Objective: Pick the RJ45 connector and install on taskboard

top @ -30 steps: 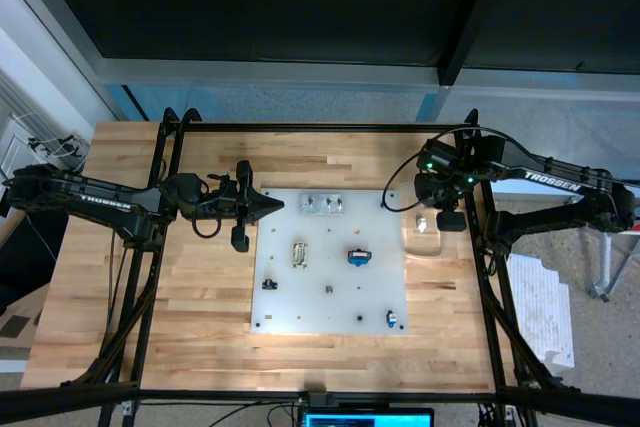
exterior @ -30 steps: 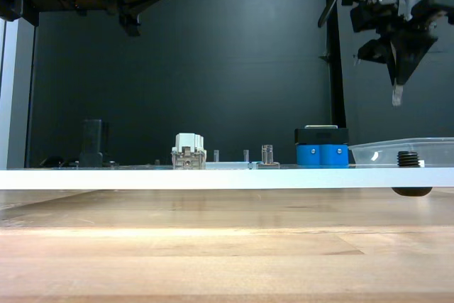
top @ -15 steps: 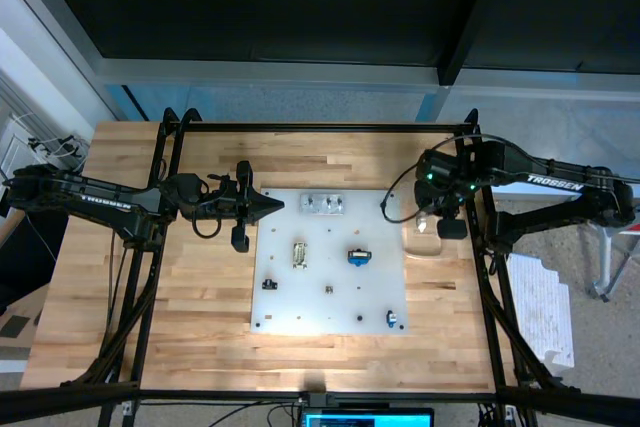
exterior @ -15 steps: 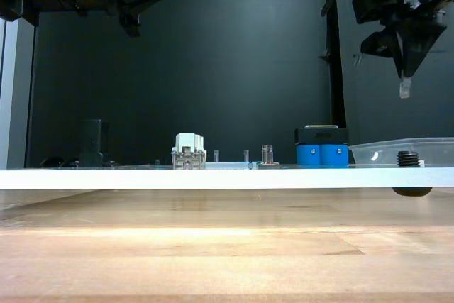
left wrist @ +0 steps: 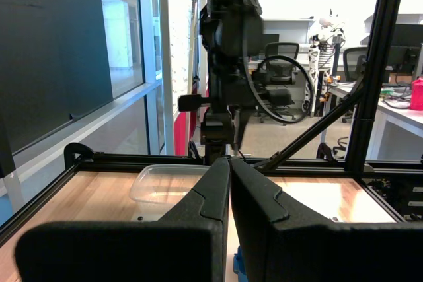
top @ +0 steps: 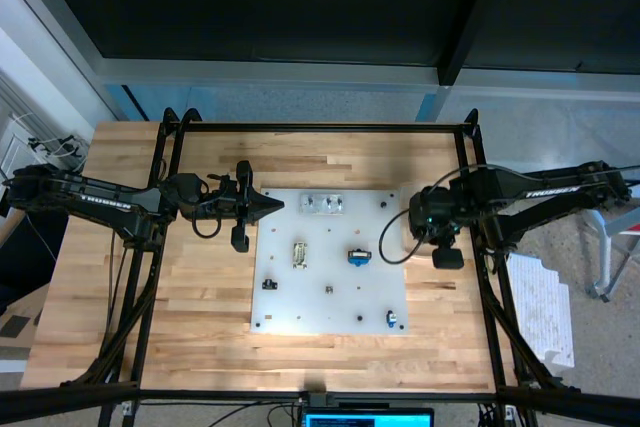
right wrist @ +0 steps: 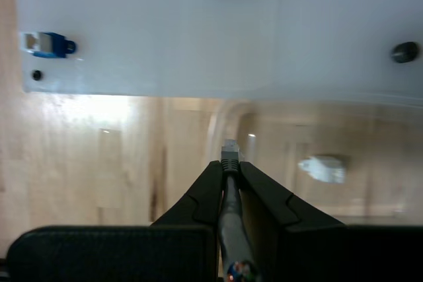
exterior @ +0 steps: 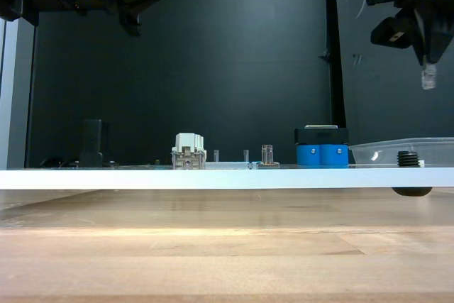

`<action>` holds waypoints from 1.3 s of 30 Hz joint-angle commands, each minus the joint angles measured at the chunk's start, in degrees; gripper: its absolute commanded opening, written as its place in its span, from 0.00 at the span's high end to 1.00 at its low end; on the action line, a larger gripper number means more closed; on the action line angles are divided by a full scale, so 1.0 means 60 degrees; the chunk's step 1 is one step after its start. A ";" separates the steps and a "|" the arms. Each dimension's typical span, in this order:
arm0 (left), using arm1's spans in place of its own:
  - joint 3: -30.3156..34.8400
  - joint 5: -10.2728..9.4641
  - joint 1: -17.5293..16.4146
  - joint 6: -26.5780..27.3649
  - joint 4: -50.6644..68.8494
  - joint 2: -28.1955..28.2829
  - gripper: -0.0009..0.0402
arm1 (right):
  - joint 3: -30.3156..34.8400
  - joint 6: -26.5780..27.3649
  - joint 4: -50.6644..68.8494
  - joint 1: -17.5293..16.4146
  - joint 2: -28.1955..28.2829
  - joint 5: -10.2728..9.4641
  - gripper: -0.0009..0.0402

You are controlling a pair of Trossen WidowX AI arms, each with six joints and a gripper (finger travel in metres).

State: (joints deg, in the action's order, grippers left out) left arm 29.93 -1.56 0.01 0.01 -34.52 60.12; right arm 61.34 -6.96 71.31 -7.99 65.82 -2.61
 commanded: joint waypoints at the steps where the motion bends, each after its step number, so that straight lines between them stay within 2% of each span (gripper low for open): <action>1: 0.0004 0.0004 -0.0004 0.0000 0.0000 0.0000 0.98 | -0.0004 -0.0634 -0.0106 -0.0616 0.0211 0.0036 0.98; 3: 0.0004 0.0004 0.0000 0.0000 0.0000 0.0000 0.98 | -0.0004 -0.1024 -0.0215 -0.1013 0.0331 0.0135 0.98; 6: 0.0004 0.0004 0.0000 0.0000 0.0000 0.0000 0.98 | 0.0000 -0.1563 -0.0477 -0.1603 0.0532 0.0583 0.98; 14: 0.0004 0.0004 -0.0004 0.0000 0.0000 0.0000 0.98 | 0.0000 -0.2634 -0.1104 -0.2688 0.1140 0.0601 0.98; 19: 0.0004 0.0004 -0.0004 -0.0004 0.0000 0.0000 0.98 | 0.0000 -0.3180 -0.1443 -0.3177 0.1450 0.0579 0.98; 28: 0.0004 0.0004 0.0000 0.0000 0.0000 0.0000 0.98 | 0.0069 -0.3931 -0.2186 -0.3781 0.2055 0.0492 0.98; 39: 0.0004 0.0004 0.0000 0.0000 0.0000 0.0000 0.98 | 0.1552 -0.4029 -0.1923 -0.4116 0.3337 0.0510 0.98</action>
State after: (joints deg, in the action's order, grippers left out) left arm 29.93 -1.54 0.01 0.01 -34.52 60.10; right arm 69.95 -31.18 59.70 -32.62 85.10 0.43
